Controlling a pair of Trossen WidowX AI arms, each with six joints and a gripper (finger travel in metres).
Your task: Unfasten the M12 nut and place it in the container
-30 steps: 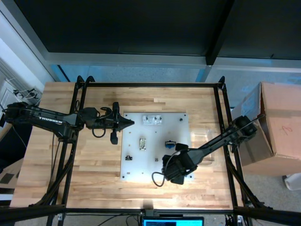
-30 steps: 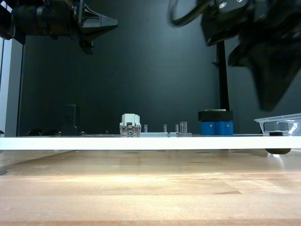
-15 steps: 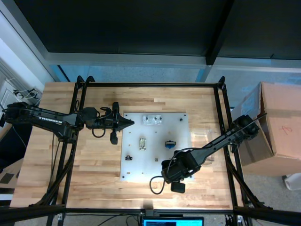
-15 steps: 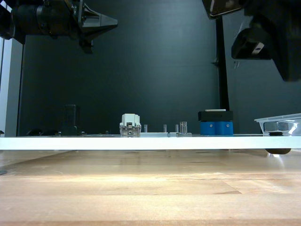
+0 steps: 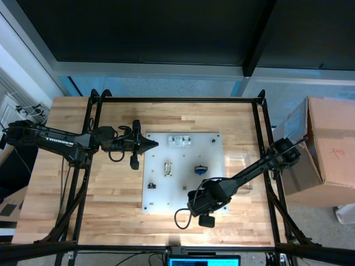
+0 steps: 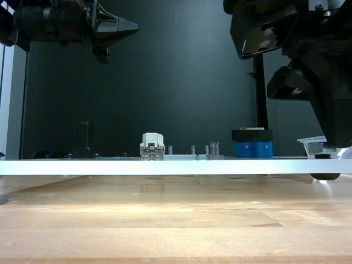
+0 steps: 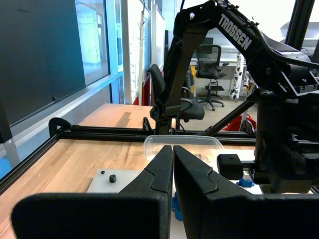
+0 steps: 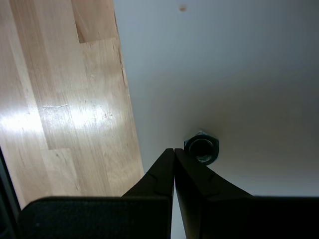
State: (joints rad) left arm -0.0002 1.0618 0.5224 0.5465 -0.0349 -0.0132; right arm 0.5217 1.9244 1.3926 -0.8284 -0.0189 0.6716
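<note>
The left gripper (image 5: 152, 145) hangs high over the board's (image 5: 161, 194) far left edge, pointing inward across it, with its fingers (image 7: 154, 174) pressed together on nothing. The board lies white and flat on the wooden counter (image 5: 111, 188). Toward the board's middle stand a small grey-white connector (image 6: 152, 146) and, further right, a blue block (image 6: 252, 149) with a black top.

At the board's near right edge the nut (image 8: 201, 148) sits level on its stud, its bore dark, clear of both grippers. The right gripper (image 8: 174, 149) points straight down over that same near right edge; its fingers are closed against each other, and their tips stand just beside the nut, on the side nearer the board's edge, not around it. In the low view this gripper hides the nut.

The container (image 5: 237, 157) lies on the counter just off the board's right edge; whether it holds anything cannot be told.
</note>
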